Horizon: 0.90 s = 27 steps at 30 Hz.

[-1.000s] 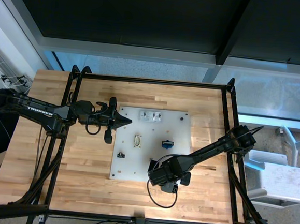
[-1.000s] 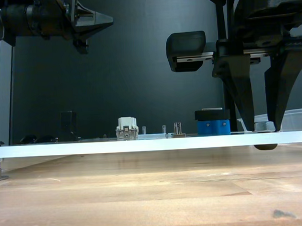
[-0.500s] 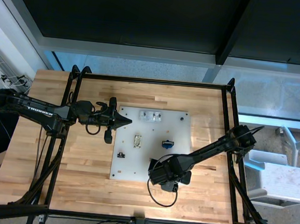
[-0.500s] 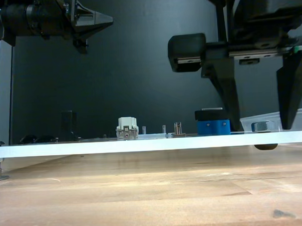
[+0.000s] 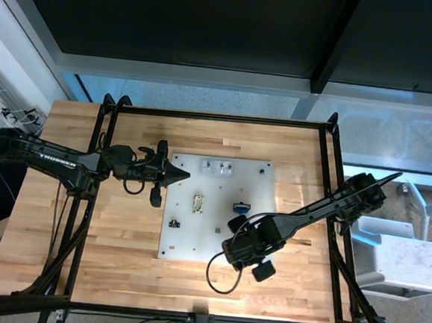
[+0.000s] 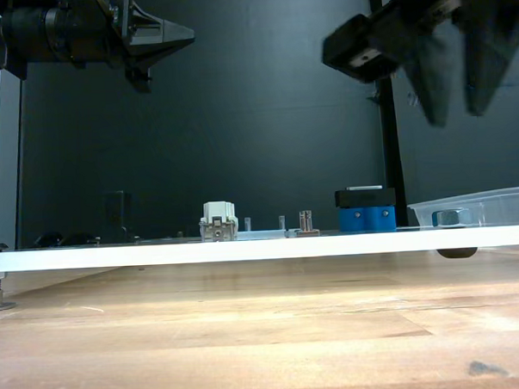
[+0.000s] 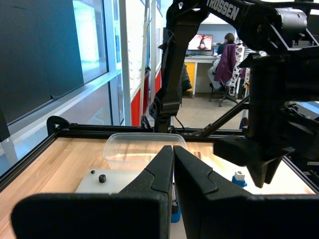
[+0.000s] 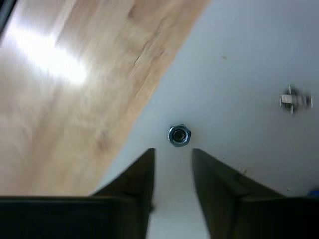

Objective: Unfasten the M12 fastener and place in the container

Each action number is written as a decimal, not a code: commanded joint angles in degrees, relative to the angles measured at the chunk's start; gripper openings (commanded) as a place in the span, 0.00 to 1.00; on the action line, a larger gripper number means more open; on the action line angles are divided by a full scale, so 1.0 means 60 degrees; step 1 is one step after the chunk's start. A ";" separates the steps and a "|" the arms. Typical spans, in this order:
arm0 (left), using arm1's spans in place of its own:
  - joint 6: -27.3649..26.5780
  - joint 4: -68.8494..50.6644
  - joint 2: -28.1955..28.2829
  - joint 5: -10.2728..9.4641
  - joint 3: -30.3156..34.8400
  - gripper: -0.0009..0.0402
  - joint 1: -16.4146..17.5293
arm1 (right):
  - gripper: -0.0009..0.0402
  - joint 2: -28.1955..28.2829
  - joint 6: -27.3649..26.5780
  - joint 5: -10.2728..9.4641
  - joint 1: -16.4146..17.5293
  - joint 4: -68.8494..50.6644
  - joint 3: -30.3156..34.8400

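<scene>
We find the right hand (image 8: 172,152) poised high above the near right edge of the white board (image 8: 249,59), its fingers spread by a narrow gap and gripping nothing. The M12 fastener (image 8: 179,135) lies just past the fingertips, low on the board close to its edge, with a dark core in its bore; we cannot tell whether threads hold it. The container (image 6: 492,203) stands behind it. The left hand (image 5: 187,176) hangs above the board's far left edge, fingers pressed together.
</scene>
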 commanded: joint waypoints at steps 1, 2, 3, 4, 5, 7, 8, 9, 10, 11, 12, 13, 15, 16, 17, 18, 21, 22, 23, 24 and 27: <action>0.0004 0.0004 0.0000 0.0000 0.0000 0.02 0.0004 | 0.00 -0.0127 0.1599 0.0025 0.0000 0.0076 -0.0142; 0.0004 0.0004 0.0000 0.0000 0.0000 0.02 0.0000 | 0.03 -0.0127 0.1989 0.0018 -0.0004 0.0106 -0.0215; 0.0004 0.0000 0.0000 0.0000 0.0000 0.02 0.0000 | 0.04 -0.0127 0.2448 0.0018 0.0000 0.0153 -0.0306; 0.0004 0.0000 0.0000 0.0000 0.0000 0.02 0.0004 | 0.04 -0.0124 0.2849 -0.0022 0.0004 0.0259 -0.0426; 0.0004 0.0000 0.0000 0.0000 0.0000 0.02 0.0000 | 0.04 -0.0124 0.3191 -0.0153 0.0004 0.0404 -0.0576; 0.0004 0.0000 0.0000 0.0000 0.0000 0.02 0.0004 | 0.01 -0.0124 0.3585 -0.0532 0.0007 0.0841 -0.0911; 0.0004 0.0000 0.0000 0.0000 0.0000 0.02 0.0000 | 0.02 -0.0124 0.3770 -0.0707 0.0007 0.1140 -0.1115; 0.0004 0.0004 0.0000 0.0000 0.0000 0.02 0.0000 | 0.02 -0.0124 0.3927 -0.0765 0.0007 0.1395 -0.1300; 0.0004 0.0004 0.0000 0.0000 0.0000 0.02 0.0004 | 0.02 -0.0124 0.4080 -0.0765 0.0011 0.1588 -0.1461; 0.0004 0.0000 0.0000 0.0000 0.0000 0.02 0.0004 | 0.02 -0.0124 0.4135 -0.0758 0.0018 0.1730 -0.1596; 0.0004 0.0000 0.0000 0.0000 0.0000 0.02 0.0000 | 0.02 -0.0124 0.4200 -0.0758 0.0018 0.1854 -0.1712; 0.0004 0.0000 0.0000 0.0000 0.0000 0.02 0.0000 | 0.02 -0.0124 0.4255 -0.0739 0.0018 0.1938 -0.1803; 0.0004 0.0000 0.0000 0.0000 0.0000 0.02 0.0000 | 0.02 -0.0124 0.4302 -0.0729 0.0018 0.2029 -0.1927; 0.0004 0.0004 0.0000 0.0000 0.0000 0.02 0.0000 | 0.02 -0.0124 0.4302 -0.0729 0.0018 0.2044 -0.1963; 0.0004 0.0000 0.0000 0.0000 0.0000 0.02 0.0004 | 0.02 -0.0095 0.4295 -0.0721 0.0018 0.2055 -0.1974; 0.0004 0.0000 0.0000 0.0000 0.0000 0.02 0.0000 | 0.02 -0.0033 0.4302 -0.0725 0.0015 0.2087 -0.1971; 0.0004 0.0000 0.0000 0.0000 0.0000 0.02 0.0000 | 0.02 0.0091 0.4317 -0.0729 0.0018 0.2262 -0.1967; 0.0004 0.0000 0.0000 0.0000 0.0000 0.02 0.0000 | 0.02 0.0095 0.4364 -0.0725 0.0018 0.2284 -0.1967; 0.0004 0.0000 0.0000 0.0000 0.0000 0.02 0.0004 | 0.02 0.0095 0.4382 -0.0725 0.0015 0.2291 -0.1967; 0.0004 0.0000 0.0000 0.0000 0.0000 0.02 0.0004 | 0.02 0.0095 0.4408 -0.0718 0.0015 0.2291 -0.1967; 0.0004 0.0000 0.0000 0.0000 0.0000 0.02 0.0004 | 0.02 0.0095 0.4517 -0.0645 0.0007 0.2288 -0.1967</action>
